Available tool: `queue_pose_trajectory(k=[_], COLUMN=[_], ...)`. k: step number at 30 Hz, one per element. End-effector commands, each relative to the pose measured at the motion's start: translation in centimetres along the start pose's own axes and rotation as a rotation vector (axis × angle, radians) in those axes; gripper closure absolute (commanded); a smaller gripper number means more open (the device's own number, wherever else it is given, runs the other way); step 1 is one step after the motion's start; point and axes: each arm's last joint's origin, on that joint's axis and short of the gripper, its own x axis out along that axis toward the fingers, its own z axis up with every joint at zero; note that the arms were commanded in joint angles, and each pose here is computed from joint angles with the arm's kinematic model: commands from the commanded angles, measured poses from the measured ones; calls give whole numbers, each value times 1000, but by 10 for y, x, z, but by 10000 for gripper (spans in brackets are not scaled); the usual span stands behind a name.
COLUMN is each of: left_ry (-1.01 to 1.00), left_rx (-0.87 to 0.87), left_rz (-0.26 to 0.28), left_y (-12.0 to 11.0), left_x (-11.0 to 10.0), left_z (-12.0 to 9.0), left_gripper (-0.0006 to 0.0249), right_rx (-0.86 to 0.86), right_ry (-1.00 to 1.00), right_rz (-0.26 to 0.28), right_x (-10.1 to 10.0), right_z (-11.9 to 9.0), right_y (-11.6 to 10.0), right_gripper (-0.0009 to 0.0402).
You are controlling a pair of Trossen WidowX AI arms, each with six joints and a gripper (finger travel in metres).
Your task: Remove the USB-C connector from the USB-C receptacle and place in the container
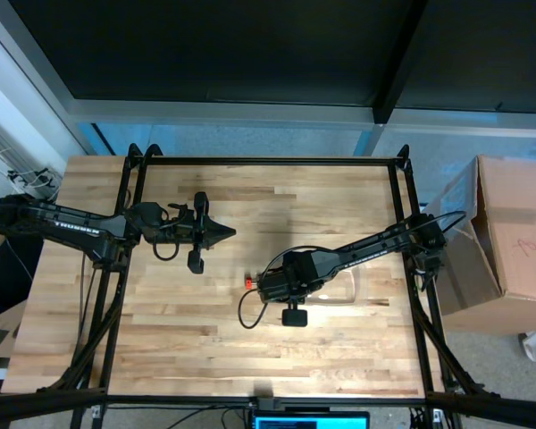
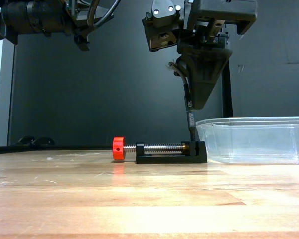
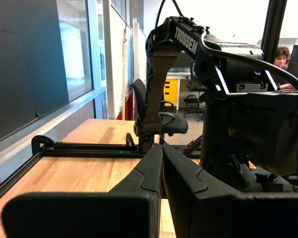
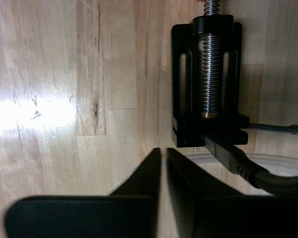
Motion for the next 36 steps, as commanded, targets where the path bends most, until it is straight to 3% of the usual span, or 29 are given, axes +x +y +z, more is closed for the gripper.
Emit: queue_pose_trajectory(k=[1,10,26,36], left_ry=[0,0,0,0], left_rx=[0,0,0,0], left_rz=[0,0,0,0], left_y=[0,0,0,0], left_x=[0,0,0,0], left_z=[0,0,0,0], left_gripper=[243,243,243,243], right_rx=[1,0,24,18], right_ry=[1,-9,-91,-98], right_rz=[0,4,21,18], right_x=[0,-6,-70,-75], right_z=[0,-1,-20,-21], right_y=[0,0,-22,-28], right_gripper=[382,391,393,392])
